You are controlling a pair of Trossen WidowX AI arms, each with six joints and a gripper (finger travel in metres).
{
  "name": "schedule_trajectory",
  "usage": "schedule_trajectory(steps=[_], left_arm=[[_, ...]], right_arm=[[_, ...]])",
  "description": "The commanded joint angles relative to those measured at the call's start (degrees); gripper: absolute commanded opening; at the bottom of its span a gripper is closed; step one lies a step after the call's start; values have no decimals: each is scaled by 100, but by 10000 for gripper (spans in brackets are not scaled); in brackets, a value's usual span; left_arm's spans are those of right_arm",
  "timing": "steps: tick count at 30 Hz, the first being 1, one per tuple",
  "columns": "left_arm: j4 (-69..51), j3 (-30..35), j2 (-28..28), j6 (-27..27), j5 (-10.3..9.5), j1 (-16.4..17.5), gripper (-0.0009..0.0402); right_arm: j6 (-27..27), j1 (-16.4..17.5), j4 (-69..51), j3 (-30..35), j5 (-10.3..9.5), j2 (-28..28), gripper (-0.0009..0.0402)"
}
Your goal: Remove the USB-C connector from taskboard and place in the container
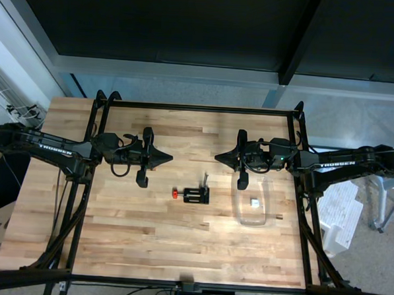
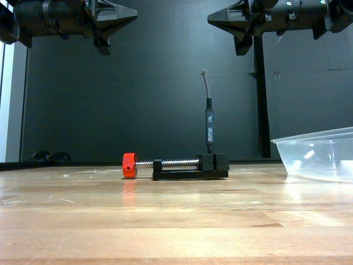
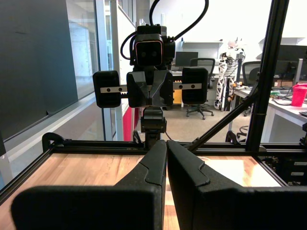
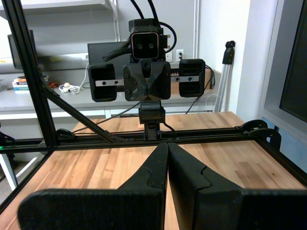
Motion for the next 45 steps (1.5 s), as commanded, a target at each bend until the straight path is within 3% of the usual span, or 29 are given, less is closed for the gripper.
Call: schedule_trajectory(steps=[1, 11, 16, 19, 26, 30, 39, 43, 45], left_arm=[[0, 2, 0, 2, 2, 0, 0], [-2, 2, 2, 2, 2, 0, 0], [-2, 2, 2, 2, 2, 0, 0], [-2, 2, 2, 2, 2, 0, 0], [0, 2, 2, 2, 2, 0, 0], [0, 2, 2, 2, 2, 0, 0], [-2, 2, 2, 2, 2, 0, 0], [-2, 2, 2, 2, 2, 2, 0], [0, 2, 2, 2, 2, 2, 0]], right_arm=[[2, 4, 0, 0, 2, 2, 0], [9, 4, 0, 0, 0, 2, 0], [260, 7, -57, 37, -7, 2, 0], [243, 22, -723, 299, -188, 2, 0], [199, 87, -3112, 1196, -190, 85, 0], [195, 267, -3974, 1604, 50, 254, 0], [201, 584, -5512, 2500, 66, 938, 0], [199, 811, -6124, 2885, 439, 1239, 0], [195, 903, -6404, 3080, 505, 1427, 0]])
